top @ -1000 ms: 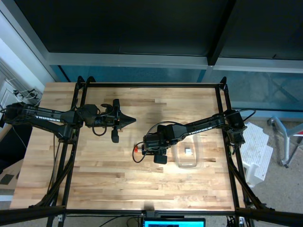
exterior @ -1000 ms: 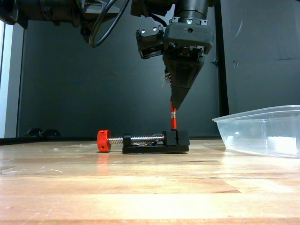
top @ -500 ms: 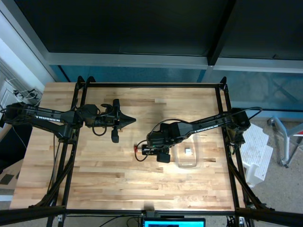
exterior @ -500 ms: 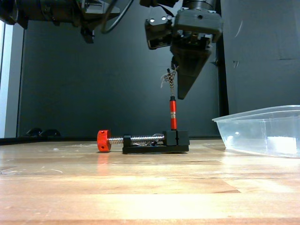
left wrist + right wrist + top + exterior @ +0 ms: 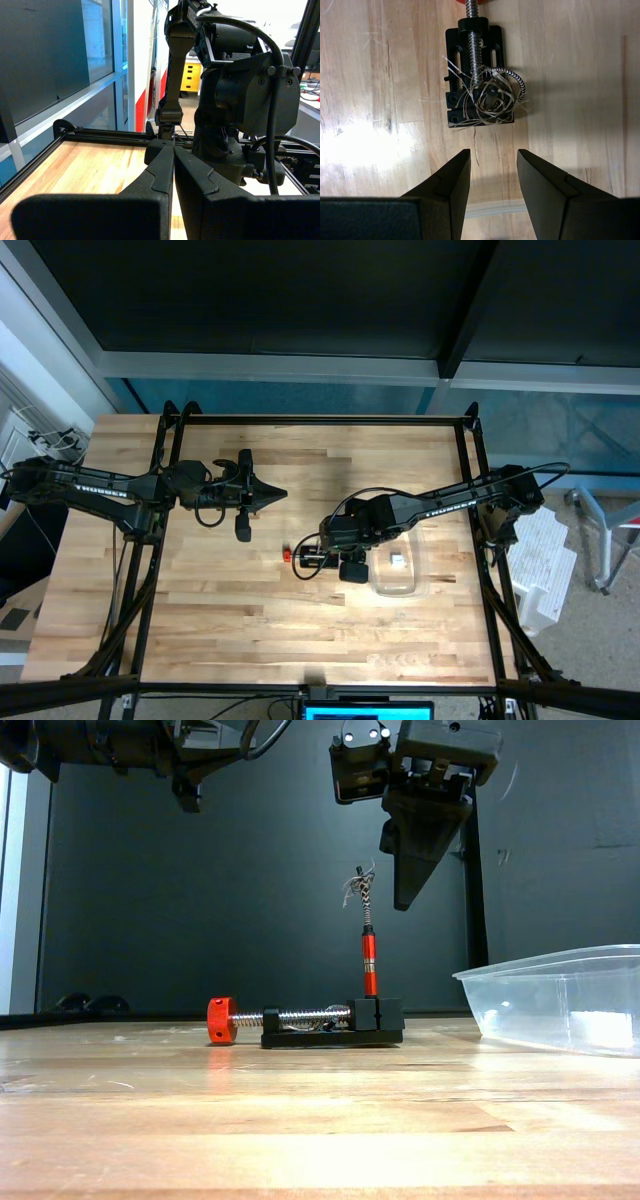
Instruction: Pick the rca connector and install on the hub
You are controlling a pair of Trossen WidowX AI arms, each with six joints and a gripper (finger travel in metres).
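The hub (image 5: 330, 1036) is a black block with a screw and a red knob, lying on the table left of the tray. The rca connector (image 5: 369, 965) stands upright in the hub's right end, red-bodied with a braided, frayed wire on top. My right gripper (image 5: 403, 903) hangs open above and just right of the connector, holding nothing. In the right wrist view the hub (image 5: 455, 100) and the connector's frayed top (image 5: 492, 94) lie beyond the spread fingers (image 5: 452, 175). The left gripper (image 5: 275, 495) is shut and empty, parked at the table's back left.
A clear plastic tray (image 5: 560, 1005) stands right of the hub and holds a small white square piece (image 5: 398, 560). The black frame rails (image 5: 155, 540) run along both table sides. The left arm (image 5: 120, 750) hangs overhead at the left.
The right gripper let go of the connector, then rose and shifted right. The connector stays upright in the hub. The left arm has not moved.
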